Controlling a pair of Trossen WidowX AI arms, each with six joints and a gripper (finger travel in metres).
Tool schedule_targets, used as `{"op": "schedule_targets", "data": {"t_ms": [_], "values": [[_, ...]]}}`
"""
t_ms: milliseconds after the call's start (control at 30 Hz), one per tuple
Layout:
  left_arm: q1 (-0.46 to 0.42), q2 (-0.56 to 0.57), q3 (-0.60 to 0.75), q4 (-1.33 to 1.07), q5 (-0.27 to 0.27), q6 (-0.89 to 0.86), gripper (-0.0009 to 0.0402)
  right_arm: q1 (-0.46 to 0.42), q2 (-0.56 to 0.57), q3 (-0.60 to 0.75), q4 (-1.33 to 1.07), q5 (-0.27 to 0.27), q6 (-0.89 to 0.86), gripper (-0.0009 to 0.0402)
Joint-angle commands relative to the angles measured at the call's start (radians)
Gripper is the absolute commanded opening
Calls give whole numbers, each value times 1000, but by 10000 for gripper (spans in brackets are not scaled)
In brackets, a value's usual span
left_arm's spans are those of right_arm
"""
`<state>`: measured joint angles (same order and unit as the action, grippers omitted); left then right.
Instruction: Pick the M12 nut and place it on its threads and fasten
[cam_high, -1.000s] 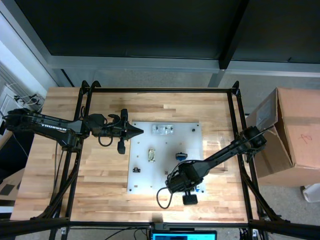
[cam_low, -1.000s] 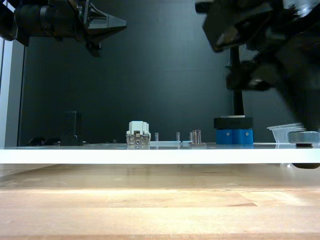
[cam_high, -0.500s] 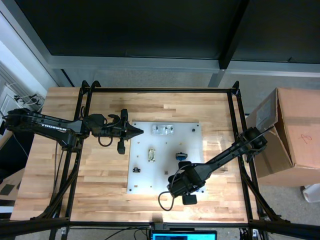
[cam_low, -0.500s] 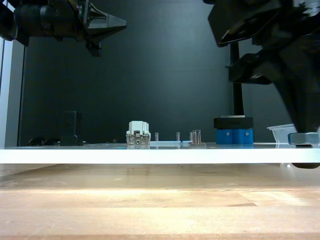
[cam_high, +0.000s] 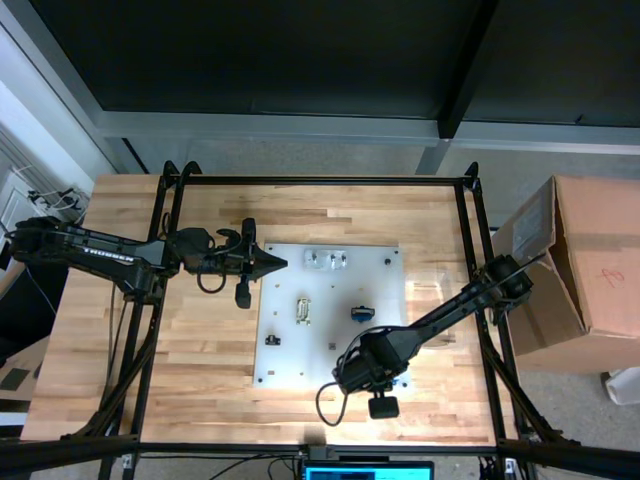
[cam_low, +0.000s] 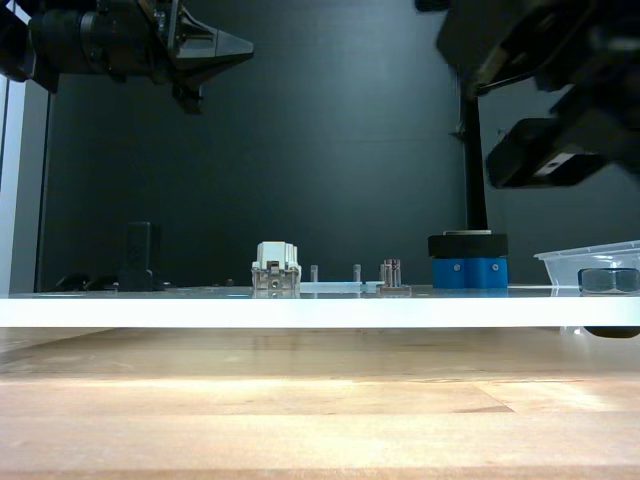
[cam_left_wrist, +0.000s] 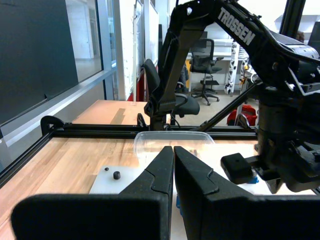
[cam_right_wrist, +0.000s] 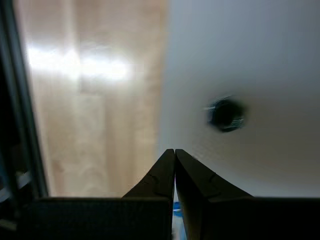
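The silver M12 nut sits low on its stud at the white board's near right edge, no ribs showing below it. From above, in the right wrist view, the nut shows a dark centre and stands free of any finger. My right gripper hangs above the board beside the nut, shut with nothing between its fingers; in the high view the right gripper covers that corner. My left gripper hovers shut and empty over the board's far left edge, high above it.
A clear tray stands behind the nut. A blue block with a black post, a white connector and small silver posts stand mid-board. A black frame rings the table and a cardboard box sits off to the right.
The right gripper, earlier down at the nut, has risen clear of it and shifted toward the near edge. The nut stays on the stud, slightly lower than before. The left arm has not moved.
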<state>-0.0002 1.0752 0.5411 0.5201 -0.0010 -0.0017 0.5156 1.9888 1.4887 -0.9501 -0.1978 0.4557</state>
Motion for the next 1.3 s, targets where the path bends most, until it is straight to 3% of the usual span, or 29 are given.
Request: {"op": "schedule_targets", "data": {"t_ms": [33,100,233,500,600,733,1067,1133,1233,1300], "values": [[0,0,0,-8,0,0,0,2,-4,0,-13,79,10,0],[0,-1,0,-18,0,0,0,2,-6,0,-18,127,14,0],[0,0,0,-22,0,0,0,2,-7,1,-18,172,19,0],[0,0,0,-22,0,0,0,2,5,0,2,182,16,0],[0,0,0,-21,0,0,0,2,5,0,6,150,14,0],[0,0,0,-22,0,0,0,2,3,0,22,13,-20,0],[0,0,0,-21,0,0,0,2,-13,0,-12,21,-27,0],[0,0,0,-21,0,0,0,1,-23,0,-30,51,-25,0],[0,0,0,-21,0,0,0,1,-45,0,-53,155,-18,0],[0,0,0,-21,0,0,0,1,-53,0,-55,193,-18,0]]}}
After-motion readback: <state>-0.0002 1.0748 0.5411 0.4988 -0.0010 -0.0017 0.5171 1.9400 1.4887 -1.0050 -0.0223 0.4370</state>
